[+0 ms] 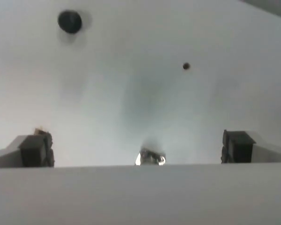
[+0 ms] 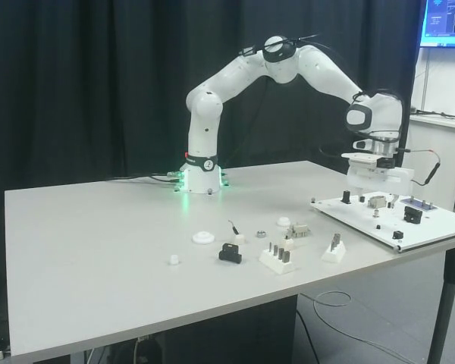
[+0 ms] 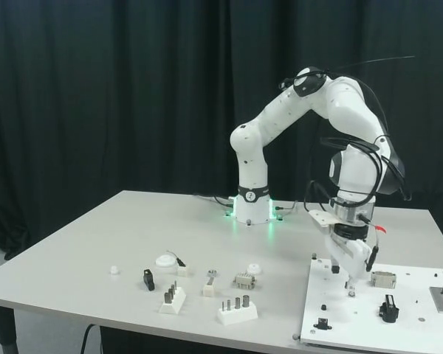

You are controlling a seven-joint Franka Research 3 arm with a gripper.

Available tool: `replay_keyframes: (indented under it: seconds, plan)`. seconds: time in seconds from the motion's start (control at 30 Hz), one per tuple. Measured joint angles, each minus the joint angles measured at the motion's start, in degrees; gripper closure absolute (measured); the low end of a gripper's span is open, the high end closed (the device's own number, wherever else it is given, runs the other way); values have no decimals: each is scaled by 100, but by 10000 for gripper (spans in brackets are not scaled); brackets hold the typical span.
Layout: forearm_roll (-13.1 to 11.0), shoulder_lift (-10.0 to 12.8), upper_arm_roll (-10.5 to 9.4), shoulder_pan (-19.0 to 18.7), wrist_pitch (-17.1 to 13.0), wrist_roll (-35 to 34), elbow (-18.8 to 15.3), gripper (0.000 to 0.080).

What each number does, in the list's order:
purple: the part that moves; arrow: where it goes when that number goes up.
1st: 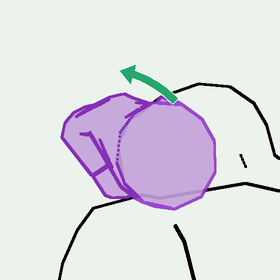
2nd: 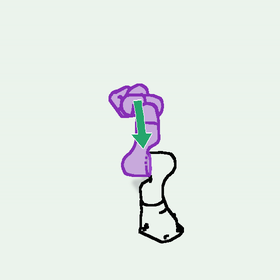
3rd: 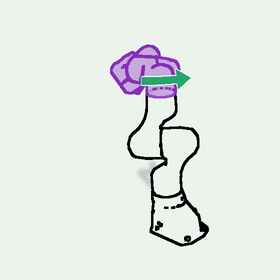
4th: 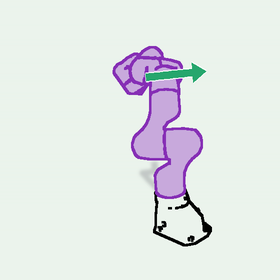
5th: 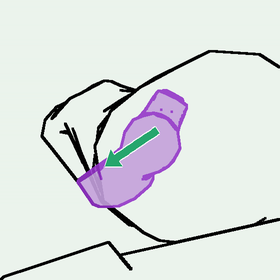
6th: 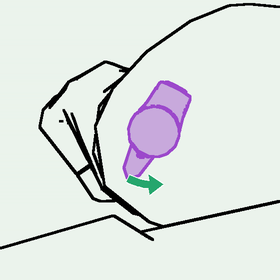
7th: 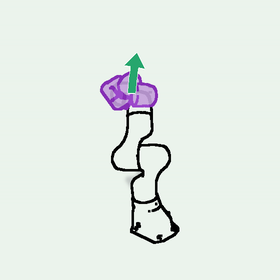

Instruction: Pick waterproof.

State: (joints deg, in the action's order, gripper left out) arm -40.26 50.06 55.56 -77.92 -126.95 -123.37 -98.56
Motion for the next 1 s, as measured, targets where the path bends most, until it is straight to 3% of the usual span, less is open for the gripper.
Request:
replay_keyframes:
  seconds: [0.23,0.53,0.77,1.0]
  plan:
    - [0,76,188,0,74,292,-15,3]
    - [0,198,585,-15,505,1025,-138,3]
    - [0,209,916,-107,762,2031,-455,3]
    - [-55,210,1255,-288,837,3496,-928,3]
